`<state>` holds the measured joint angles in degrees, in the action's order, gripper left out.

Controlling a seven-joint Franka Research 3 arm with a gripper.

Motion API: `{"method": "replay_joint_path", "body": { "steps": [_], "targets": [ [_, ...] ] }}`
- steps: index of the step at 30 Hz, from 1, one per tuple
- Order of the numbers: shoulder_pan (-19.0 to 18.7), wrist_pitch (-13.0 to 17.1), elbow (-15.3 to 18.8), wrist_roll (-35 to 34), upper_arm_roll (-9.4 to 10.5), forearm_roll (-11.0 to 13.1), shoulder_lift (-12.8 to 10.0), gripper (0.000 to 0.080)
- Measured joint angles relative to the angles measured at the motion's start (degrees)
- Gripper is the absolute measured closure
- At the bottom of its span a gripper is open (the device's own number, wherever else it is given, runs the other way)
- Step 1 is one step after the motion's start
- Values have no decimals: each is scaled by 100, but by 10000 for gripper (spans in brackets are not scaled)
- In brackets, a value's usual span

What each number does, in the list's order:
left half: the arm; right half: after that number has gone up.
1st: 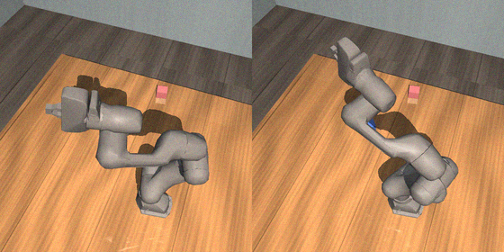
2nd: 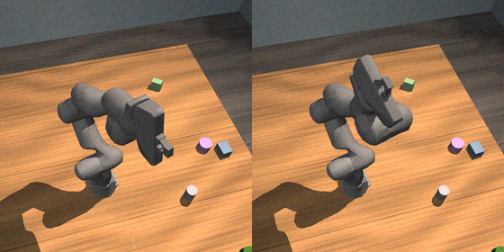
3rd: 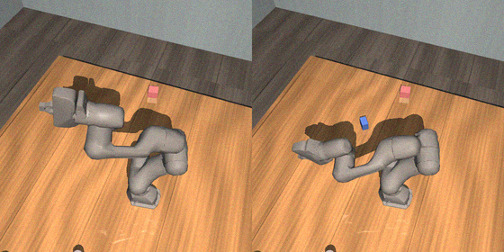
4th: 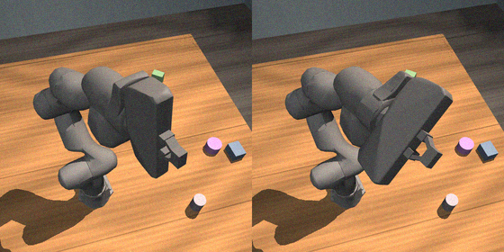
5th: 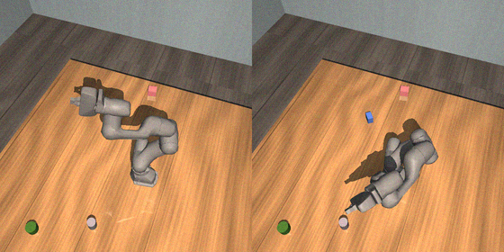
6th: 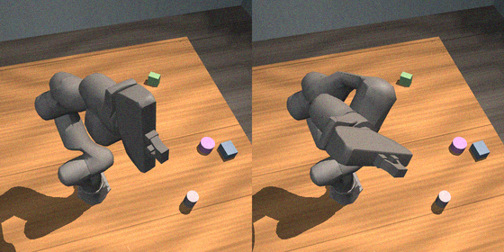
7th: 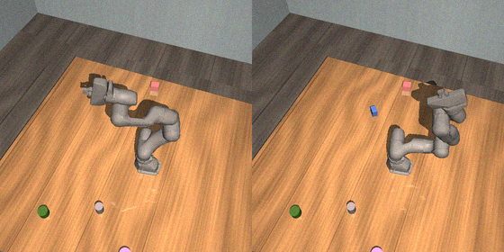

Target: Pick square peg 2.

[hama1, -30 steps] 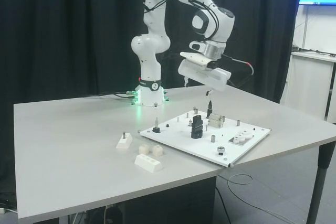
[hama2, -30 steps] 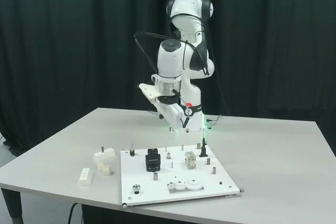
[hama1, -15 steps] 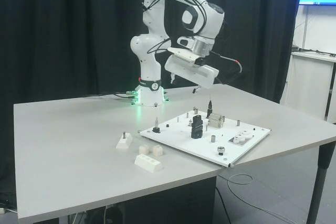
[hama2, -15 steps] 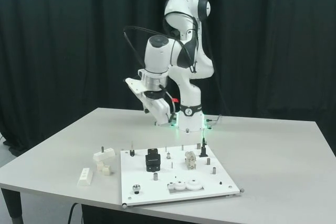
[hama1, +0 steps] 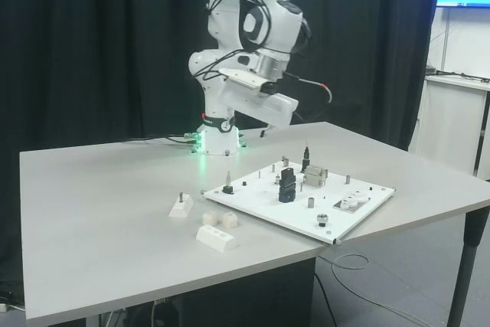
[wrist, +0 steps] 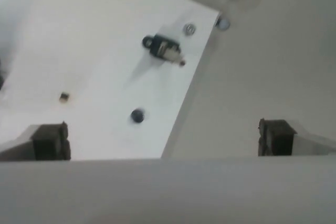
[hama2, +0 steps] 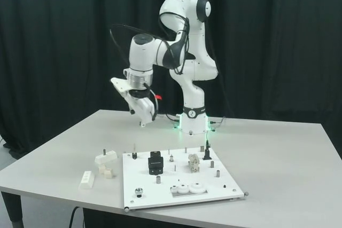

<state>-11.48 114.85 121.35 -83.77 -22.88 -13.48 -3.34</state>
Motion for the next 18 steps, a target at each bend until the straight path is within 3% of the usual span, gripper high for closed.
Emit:
{"method": "replay_joint_path", "body": {
  "steps": [11, 18],
  "targets": [
    [623, 523, 188, 750, -57, -6, -4, 3],
    [883, 1065, 438, 1540, -226, 28, -8, 3]
  ]
}}
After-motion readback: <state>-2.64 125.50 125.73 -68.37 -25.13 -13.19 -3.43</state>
